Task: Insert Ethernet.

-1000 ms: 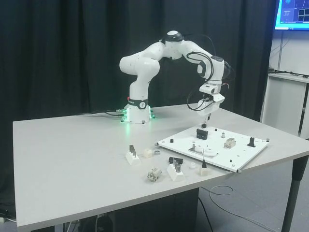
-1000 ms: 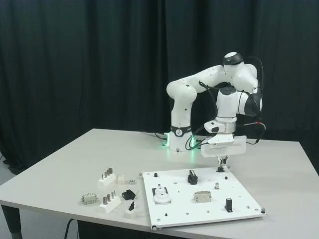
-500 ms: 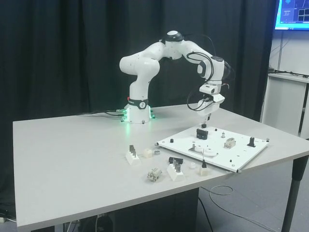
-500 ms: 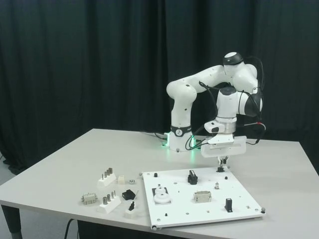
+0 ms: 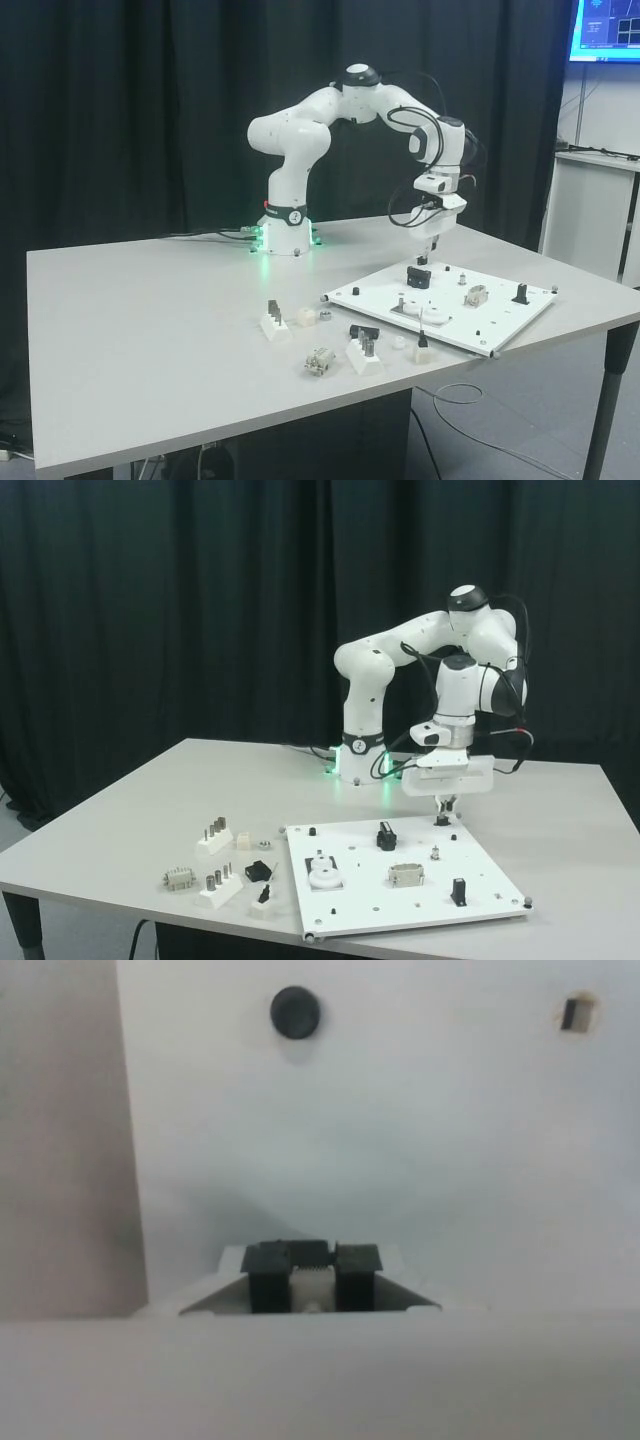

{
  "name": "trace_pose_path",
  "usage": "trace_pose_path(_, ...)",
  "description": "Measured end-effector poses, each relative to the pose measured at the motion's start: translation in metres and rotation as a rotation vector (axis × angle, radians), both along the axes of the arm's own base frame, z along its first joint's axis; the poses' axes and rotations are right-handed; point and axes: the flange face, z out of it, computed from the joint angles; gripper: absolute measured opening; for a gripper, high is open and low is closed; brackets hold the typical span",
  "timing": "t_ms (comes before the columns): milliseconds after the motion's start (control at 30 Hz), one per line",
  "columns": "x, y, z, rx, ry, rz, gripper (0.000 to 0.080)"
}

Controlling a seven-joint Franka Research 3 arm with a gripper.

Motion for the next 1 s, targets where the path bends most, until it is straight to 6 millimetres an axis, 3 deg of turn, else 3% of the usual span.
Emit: trace_pose_path(1000, -0.0030, 0.0065, 0.0013, -0.028, 0.027, -0.002, 0.0090)
